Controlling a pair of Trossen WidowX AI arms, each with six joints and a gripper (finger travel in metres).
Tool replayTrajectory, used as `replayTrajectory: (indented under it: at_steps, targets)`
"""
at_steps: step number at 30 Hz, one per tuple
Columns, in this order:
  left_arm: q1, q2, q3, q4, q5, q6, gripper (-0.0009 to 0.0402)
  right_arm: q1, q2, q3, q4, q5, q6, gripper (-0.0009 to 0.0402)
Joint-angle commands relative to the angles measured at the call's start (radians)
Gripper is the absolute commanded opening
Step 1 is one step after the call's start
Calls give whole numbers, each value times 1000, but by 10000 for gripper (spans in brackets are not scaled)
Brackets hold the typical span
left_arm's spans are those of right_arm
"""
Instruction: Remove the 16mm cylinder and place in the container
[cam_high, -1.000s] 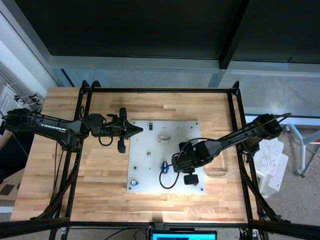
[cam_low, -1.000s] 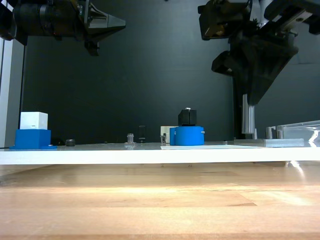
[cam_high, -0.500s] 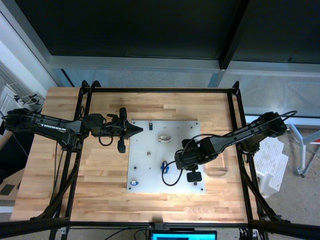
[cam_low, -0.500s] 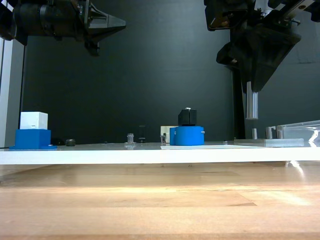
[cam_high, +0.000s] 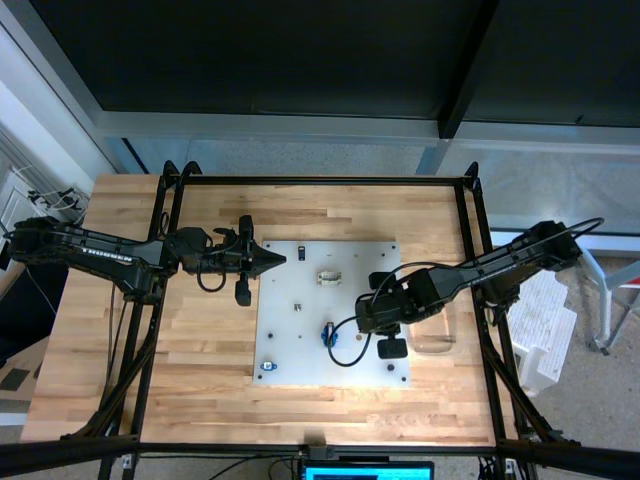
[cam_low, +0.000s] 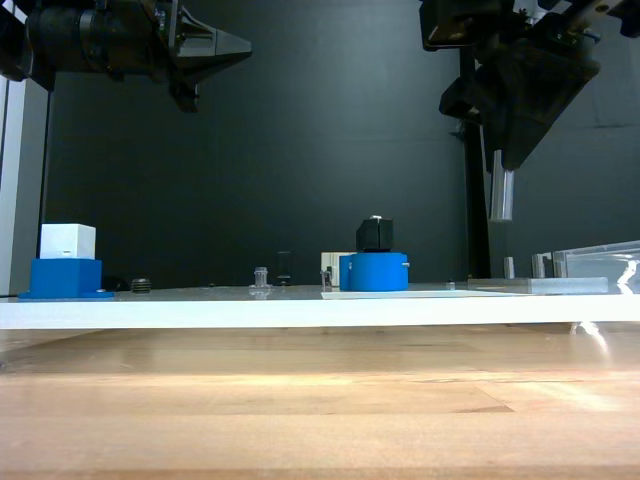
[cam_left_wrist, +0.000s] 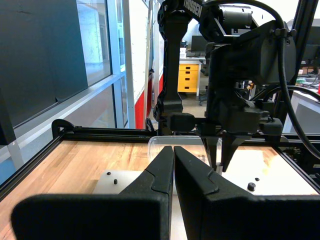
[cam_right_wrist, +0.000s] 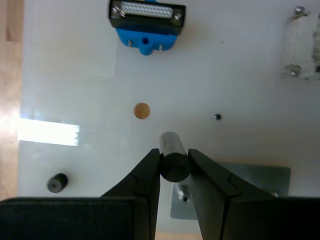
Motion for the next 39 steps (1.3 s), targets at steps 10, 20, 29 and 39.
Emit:
replayTrajectory:
  at_steps: [10, 20, 29, 39]
  targets:
    - [0, 0, 0, 0, 0, 0, 0, -2, -105, -100, 37, 28, 11, 0]
    - [0, 0, 0, 0, 0, 0, 0, -3, -219, -218, 71, 28, 47, 1]
    - [0, 0, 0, 0, 0, 0, 0, -4, -346, -333, 81, 55, 88, 105]
    - [0, 0, 0, 0, 0, 0, 0, -5, -502, -460, 64, 53, 177, 220]
